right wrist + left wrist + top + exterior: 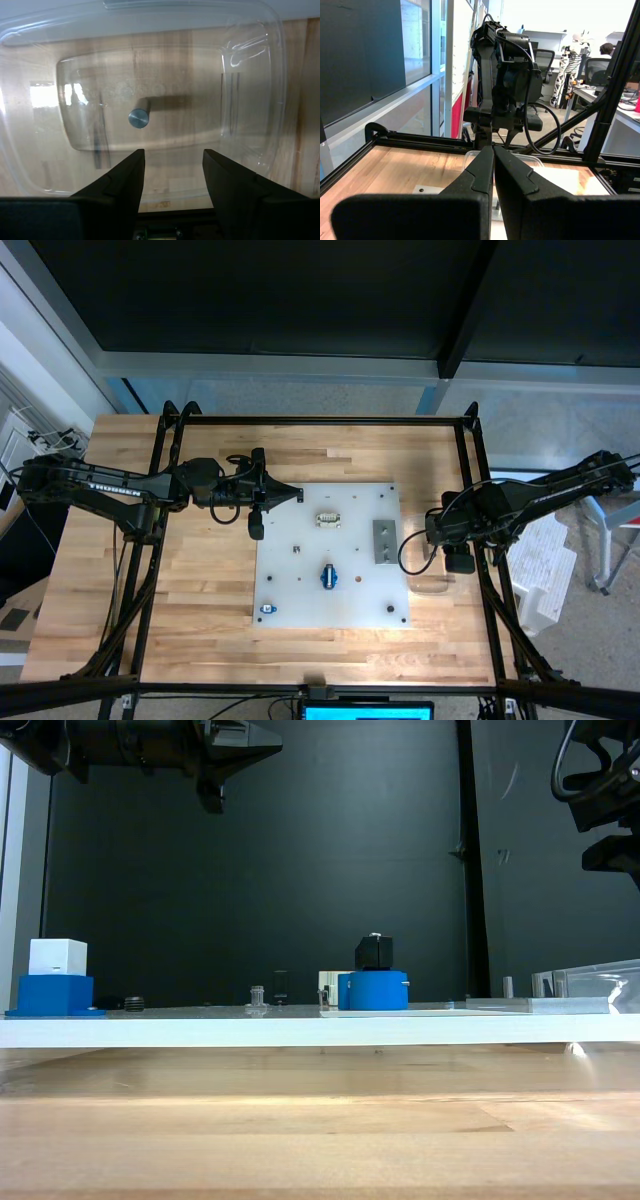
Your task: Pick the 16mm cylinder and install on the taskboard
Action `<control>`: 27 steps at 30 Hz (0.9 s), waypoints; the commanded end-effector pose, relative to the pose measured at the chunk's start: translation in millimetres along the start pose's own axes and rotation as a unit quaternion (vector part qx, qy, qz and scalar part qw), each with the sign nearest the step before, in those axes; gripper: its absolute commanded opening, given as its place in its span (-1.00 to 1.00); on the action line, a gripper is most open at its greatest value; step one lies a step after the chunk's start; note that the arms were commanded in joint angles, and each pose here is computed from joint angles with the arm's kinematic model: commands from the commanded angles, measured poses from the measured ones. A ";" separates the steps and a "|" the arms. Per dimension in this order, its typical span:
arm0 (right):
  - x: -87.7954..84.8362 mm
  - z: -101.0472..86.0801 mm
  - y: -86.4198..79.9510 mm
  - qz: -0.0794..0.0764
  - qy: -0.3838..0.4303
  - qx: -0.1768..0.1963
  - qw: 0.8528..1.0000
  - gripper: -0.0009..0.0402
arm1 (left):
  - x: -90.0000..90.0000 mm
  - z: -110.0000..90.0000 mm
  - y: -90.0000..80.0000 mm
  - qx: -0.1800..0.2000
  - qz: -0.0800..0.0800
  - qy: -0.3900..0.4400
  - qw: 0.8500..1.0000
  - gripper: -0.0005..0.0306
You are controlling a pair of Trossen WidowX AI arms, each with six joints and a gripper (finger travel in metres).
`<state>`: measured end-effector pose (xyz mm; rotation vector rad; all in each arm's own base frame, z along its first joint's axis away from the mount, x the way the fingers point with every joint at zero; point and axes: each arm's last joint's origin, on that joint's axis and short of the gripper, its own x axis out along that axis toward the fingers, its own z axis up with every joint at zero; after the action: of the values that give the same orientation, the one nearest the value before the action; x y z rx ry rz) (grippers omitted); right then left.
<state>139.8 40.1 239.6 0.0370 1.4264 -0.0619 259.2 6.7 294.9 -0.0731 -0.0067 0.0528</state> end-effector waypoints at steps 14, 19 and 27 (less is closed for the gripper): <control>23.4 -2.4 5.8 0.009 -0.005 -0.011 1.000 -0.08 | 0.1 0.1 0.1 0.000 0.000 0.000 1.000 -0.96; 30.7 -4.7 8.2 0.011 -0.003 -0.019 1.000 -0.08 | 0.1 0.1 0.0 0.000 0.000 0.000 1.000 -0.96; 38.0 -1.7 11.0 0.005 0.012 -0.022 1.000 -0.08 | 0.1 0.1 0.0 0.000 0.000 0.000 1.000 -0.96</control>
<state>143.3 49.7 202.9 0.0112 1.4467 -0.0213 259.3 6.7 295.0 -0.0731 -0.0067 0.0532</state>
